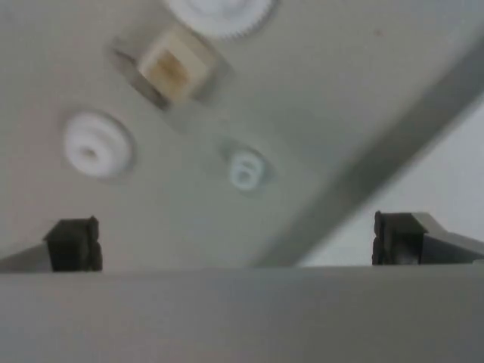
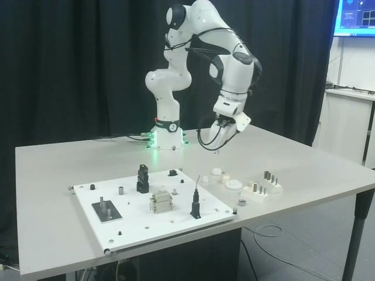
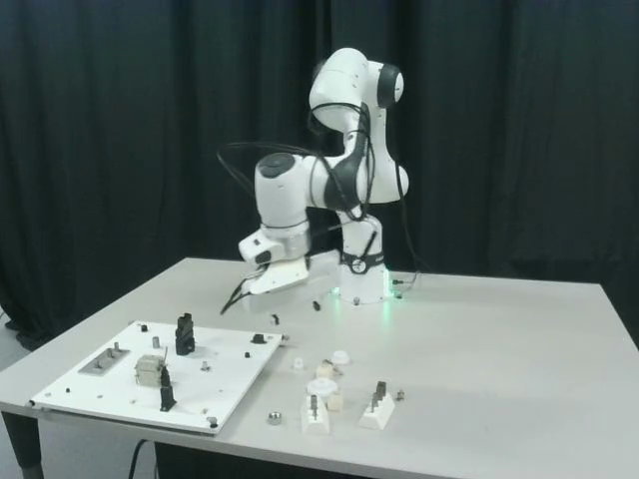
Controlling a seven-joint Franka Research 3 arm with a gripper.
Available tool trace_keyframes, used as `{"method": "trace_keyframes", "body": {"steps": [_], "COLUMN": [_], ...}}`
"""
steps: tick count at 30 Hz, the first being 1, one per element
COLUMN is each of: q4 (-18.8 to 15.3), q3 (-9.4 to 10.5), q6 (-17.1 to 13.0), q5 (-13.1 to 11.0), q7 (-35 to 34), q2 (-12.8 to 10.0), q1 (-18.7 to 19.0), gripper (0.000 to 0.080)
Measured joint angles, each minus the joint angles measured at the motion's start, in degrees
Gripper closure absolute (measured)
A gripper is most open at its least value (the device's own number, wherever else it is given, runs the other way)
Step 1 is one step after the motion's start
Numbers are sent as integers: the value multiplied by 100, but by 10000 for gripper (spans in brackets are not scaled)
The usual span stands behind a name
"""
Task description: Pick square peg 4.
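- White arm's black two-fingered tool point(image 2: 218, 146) hangs in the air, centre-right of the first room view, well above the grey surface point(image 2: 53, 164), holding nothing.
- Tool fingers stand wide apart in the wrist view, one at lower left, one at lower right, empty gap between: open.
- Square peg 4: cannot single it out for sure. Best candidate is the pale square block with a recessed centre point(image 1: 175, 66), upper left-centre of the wrist view; in the second room view it is probably the small pale block point(image 3: 336, 401) between the two white peg holders, lower centre.
- White peg holder blocks with grey upright pegs point(image 2: 262, 186) sit right of centre in the first room view, near the surface edge.
- White toothed gear point(image 1: 219, 11) at top of the wrist view, just beside the square block; small white round disc point(image 1: 97, 144) at left and small white ring point(image 1: 245, 169) at centre, both apart from it.
- White assembly board with black and grey fixtures point(image 2: 149, 208) lies lower left in the first room view, not involved.
- Progress: early. No contact, no grasp; tool is above and off to the side of the parts cluster.
- Left to do, by my read: centre over the peg, descend, close on it, lift.
- Risk: the gear close by could get bumped by a finger.
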State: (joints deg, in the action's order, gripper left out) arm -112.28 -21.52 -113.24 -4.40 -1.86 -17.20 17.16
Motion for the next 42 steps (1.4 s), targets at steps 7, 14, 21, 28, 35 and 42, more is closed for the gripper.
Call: {"method": "trace_keyframes", "body": {"steps": [7,14,21,28,35,42], "q4": [-106,-189,-207,-293,-426,-572], "q3": [214,325,467,607,644,690], "q6": [-128,-331,-484,-759,-1097,-1455], "q5": [30,28,-25,-51,-51,-138], "q7": [-1016,-1925,-3082,-3776,-4264,-4849], "q2": [90,132,132,132,132,131], "q1": [150,356,516,651,787,833], "gripper": [3,3,3,3,3,3]}}
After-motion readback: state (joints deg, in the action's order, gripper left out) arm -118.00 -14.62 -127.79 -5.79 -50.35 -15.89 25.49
